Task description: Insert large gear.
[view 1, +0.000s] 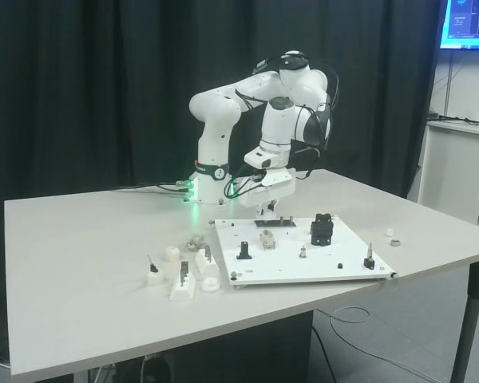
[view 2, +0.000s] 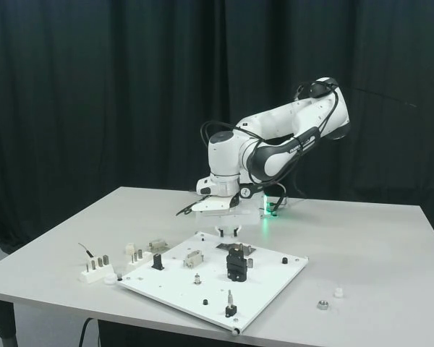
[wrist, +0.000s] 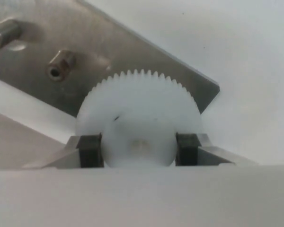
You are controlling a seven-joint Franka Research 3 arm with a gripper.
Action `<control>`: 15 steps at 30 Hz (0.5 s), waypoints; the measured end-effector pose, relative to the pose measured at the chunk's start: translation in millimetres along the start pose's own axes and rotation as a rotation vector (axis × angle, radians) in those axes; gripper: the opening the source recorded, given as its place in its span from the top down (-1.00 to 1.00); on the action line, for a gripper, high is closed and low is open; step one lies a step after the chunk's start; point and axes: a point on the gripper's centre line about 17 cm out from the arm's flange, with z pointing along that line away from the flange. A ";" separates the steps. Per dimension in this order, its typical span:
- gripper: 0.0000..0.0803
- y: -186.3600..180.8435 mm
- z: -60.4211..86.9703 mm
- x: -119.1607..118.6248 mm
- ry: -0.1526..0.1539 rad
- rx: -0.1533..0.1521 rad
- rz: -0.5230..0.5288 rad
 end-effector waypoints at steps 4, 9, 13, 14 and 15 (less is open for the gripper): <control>0.17 -0.1 0.1 -1.0 -0.002 0.002 0.001; 0.17 0.3 0.3 -2.2 -0.005 0.001 0.002; 0.17 0.5 0.5 -2.9 -0.006 0.001 0.003; 0.17 0.6 0.5 -3.0 -0.006 0.002 0.003; 0.17 0.6 0.5 -3.0 -0.006 0.002 0.003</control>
